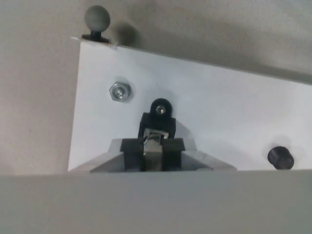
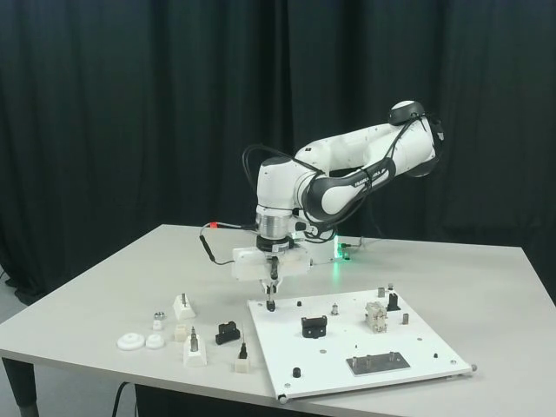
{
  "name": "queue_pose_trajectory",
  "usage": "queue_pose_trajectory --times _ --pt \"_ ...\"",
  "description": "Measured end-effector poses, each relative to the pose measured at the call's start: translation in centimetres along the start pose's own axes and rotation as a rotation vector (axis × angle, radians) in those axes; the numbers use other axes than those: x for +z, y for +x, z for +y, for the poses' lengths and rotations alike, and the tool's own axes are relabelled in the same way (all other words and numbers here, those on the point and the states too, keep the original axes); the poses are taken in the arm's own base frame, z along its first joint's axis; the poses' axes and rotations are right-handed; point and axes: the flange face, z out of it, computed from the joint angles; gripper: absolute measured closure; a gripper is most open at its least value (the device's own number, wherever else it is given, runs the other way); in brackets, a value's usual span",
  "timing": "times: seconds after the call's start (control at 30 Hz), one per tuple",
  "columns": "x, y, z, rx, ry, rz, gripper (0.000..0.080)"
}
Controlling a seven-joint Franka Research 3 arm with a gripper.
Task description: Insert Ethernet.
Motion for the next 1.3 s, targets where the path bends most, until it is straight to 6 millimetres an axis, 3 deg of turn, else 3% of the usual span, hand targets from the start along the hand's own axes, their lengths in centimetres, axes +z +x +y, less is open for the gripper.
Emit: queue_pose_trajectory --times 1.3 --pt "0.2 0.4 -0.52 0.067 -0.033 -0.015 0.0727"
